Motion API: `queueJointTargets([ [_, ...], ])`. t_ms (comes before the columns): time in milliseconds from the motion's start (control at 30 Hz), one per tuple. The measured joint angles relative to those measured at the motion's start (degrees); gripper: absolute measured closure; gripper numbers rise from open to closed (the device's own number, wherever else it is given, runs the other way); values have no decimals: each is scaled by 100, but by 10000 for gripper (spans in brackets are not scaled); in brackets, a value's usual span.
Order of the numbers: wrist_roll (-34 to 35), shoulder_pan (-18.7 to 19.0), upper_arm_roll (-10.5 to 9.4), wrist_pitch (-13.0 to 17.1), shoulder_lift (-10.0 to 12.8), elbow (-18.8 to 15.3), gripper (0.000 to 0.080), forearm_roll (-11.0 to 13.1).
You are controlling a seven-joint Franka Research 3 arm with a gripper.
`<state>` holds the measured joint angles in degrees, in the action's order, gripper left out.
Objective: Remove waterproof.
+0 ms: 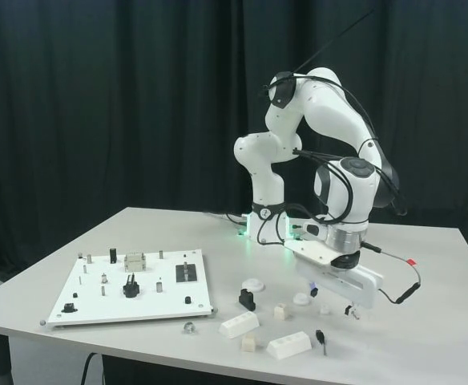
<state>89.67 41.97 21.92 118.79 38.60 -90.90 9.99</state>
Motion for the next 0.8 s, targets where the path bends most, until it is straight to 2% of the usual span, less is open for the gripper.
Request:
queueJointTargets([
  [400, 0, -2, 1, -14, 0, 32, 3, -191],
  [800, -1, -37, 16, -173, 0, 139, 3, -382],
])
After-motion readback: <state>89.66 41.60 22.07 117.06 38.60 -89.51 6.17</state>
